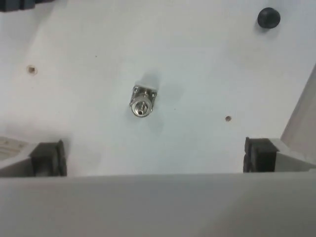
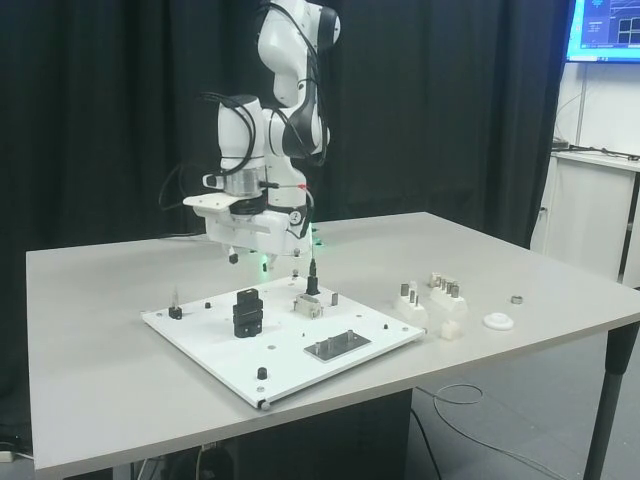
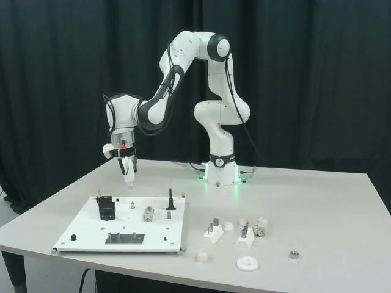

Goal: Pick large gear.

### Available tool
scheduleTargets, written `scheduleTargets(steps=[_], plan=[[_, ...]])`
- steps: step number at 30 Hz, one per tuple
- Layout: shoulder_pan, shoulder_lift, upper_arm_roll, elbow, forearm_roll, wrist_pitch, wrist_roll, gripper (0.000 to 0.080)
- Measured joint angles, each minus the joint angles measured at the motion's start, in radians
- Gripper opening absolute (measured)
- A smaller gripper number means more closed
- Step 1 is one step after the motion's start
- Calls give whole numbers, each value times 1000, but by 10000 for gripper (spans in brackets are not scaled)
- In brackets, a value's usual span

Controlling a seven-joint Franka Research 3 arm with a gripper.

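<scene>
The claw point(image 1: 153, 157) hangs spread wide, its two black fingertips point(image 1: 48, 158) far apart, and between them there is only bare board: it holds nothing and touches nothing. From the wrist camera, a small metal fitting point(image 1: 142, 101) stands upright on the white board point(image 1: 197, 59) directly under the gap, and a black knob point(image 1: 268, 18) sits farther off on the same board.

In the second room view the claw point(image 3: 127, 174) hovers above the board's point(image 3: 85, 235) far edge, clear of the surface, with the black block point(image 3: 107, 209) just below it toward 7 o'clock. A thin black post point(image 3: 171, 201) stands on the board out at 4 o'clock from the claw.

And the large gear point(image 3: 247, 264)? It is well apart, off the board altogether, lying flat on the grey tabletop point(image 3: 330, 207) near the front edge, at about 4 o'clock from the claw. It is a white toothed disc; its axis points straight up, so it has no long side to speak of. White part holders point(image 3: 245, 235) stand just behind it, at its 12 o'clock, and a small metal ring point(image 3: 294, 254) rests near it at 2 o'clock.

In the first room view the gear point(image 2: 497, 321) lies at the right end of the tabletop, the ring point(image 2: 517, 298) just beyond it.
</scene>
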Motion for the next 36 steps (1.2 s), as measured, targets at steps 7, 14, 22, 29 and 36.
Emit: scheduleTargets(steps=[7,14,22,29,36], plan=[[2,-9,0,0,-18,-2,-4,800],[7,-15,0,0,-23,-5,-7,800],[17,-20,0,0,-28,-7,-7,800],[19,-22,0,0,-31,-8,-7,800],[20,-24,1,0,-32,-8,-13,800]])
